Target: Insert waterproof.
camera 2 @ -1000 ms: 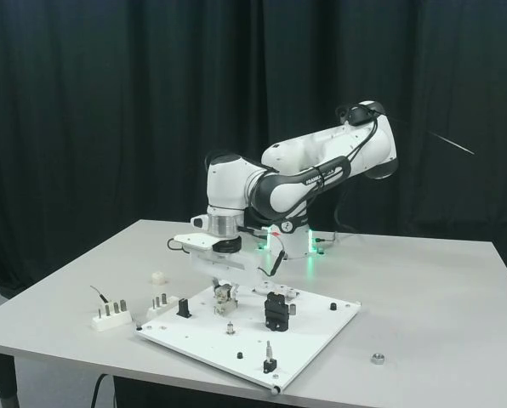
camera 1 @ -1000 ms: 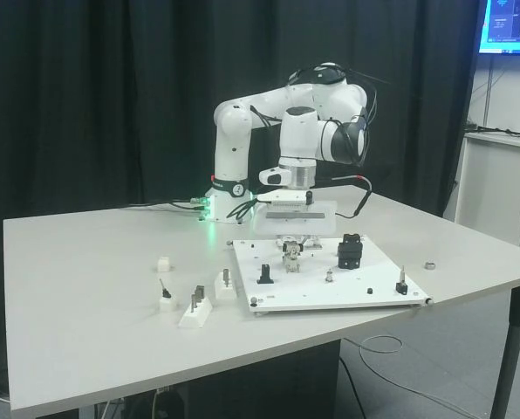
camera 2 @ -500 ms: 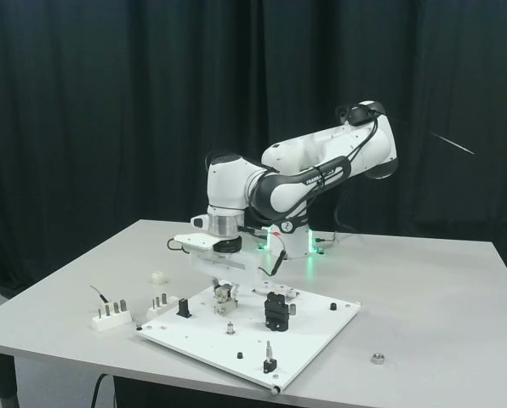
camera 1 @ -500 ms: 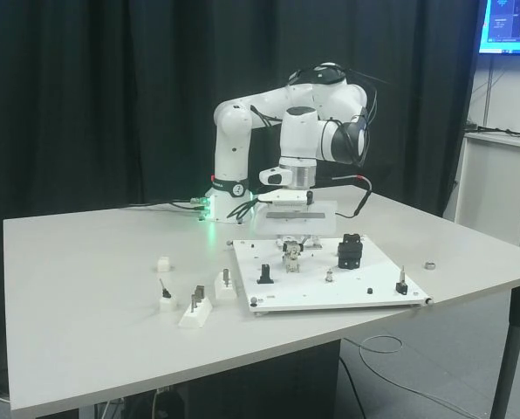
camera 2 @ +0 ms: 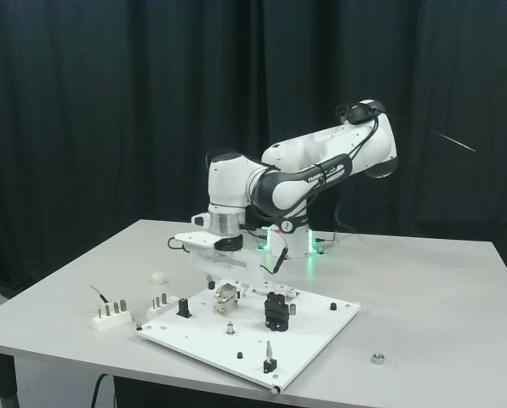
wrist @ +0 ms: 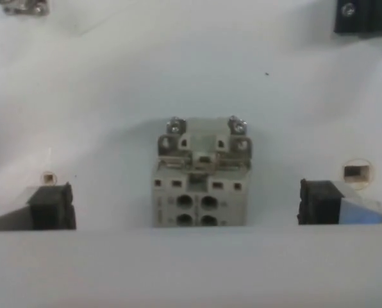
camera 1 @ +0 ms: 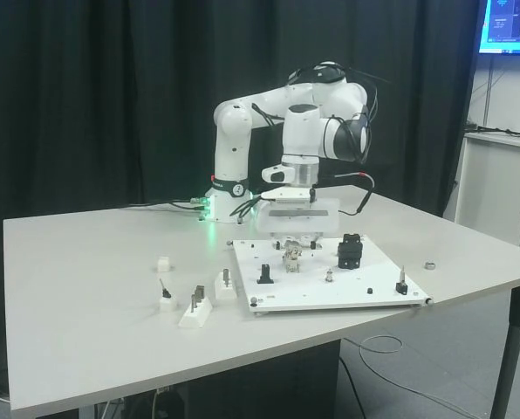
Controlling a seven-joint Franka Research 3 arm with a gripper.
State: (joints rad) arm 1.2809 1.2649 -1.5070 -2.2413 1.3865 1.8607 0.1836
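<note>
The grey-white waterproof connector stands on the white board, with metal clips and screws on its far side and several round holes in its face. My gripper is open, and its black fingertips stand wide apart on either side of the connector, touching nothing. In the room views the gripper hangs just above the connector, near the board's back edge.
A black block, a small black clip and thin upright pins share the board. White holders with pins and a white cube sit on the table beside it. A nut lies at the other side.
The gripper and wrist have risen a little above the connector. The connector and the other parts have stayed in place.
</note>
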